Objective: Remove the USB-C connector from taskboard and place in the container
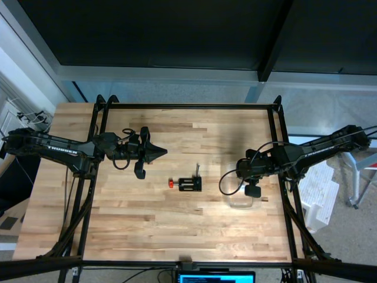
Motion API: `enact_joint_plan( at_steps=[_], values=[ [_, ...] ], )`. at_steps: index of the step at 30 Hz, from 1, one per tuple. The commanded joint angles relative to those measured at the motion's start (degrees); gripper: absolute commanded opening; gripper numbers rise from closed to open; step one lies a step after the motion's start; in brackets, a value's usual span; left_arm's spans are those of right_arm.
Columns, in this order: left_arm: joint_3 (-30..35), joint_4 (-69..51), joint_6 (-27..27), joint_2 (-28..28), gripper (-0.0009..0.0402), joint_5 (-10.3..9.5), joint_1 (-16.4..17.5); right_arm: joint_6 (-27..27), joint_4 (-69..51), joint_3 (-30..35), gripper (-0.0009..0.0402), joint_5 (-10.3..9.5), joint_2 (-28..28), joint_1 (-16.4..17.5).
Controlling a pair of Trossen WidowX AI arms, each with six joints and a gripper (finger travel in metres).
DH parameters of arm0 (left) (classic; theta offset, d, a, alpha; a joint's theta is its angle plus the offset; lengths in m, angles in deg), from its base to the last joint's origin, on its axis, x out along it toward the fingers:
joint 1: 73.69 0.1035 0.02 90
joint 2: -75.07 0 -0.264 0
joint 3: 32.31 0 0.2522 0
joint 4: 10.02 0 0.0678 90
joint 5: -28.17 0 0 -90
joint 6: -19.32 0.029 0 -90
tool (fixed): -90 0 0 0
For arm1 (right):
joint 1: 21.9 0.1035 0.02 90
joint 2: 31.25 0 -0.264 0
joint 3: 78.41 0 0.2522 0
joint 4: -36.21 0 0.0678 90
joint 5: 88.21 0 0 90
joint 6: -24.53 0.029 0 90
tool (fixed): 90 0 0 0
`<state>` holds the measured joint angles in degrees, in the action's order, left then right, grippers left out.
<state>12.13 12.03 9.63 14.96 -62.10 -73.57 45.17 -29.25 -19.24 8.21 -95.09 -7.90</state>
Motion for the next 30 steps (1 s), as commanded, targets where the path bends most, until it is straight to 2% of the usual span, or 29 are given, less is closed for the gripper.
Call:
enact_joint_plan(
  at_steps=[1, 9, 11, 13, 17, 30],
  values=[
    [0.02, 0.02, 0.02, 0.02, 0.0, 0.02, 0.02, -0.09, 0.09, -1.51, 0.0, 0.07, 1.07, 0.02],
    [0.02, 0.0, 0.02, 0.0, 0.0, 0.02, 0.02, -0.09, 0.13, -2.21, 0.0, 0.13, 1.49, 0.02],
    [0.02, 0.02, 0.02, 0.0, 0.0, 0.02, 0.02, -0.11, 0.13, -2.21, 0.0, 0.5, 1.49, 0.0],
    [0.02, 0.04, 0.02, 0.0, 0.0, 0.02, 0.02, -0.07, 0.13, -2.21, 0.0, 1.68, 1.46, 0.02],
    [0.02, 0.02, 0.02, 0.0, 0.0, 0.02, 0.02, -0.09, 0.11, -2.21, 0.0005, 1.64, 1.46, 0.0],
    [0.02, 0.02, 0.02, 0.0, 0.0, 0.02, 0.02, -0.04, 0.13, -2.21, 0.0114, 1.6, 0.68, 0.02]
  ],
)
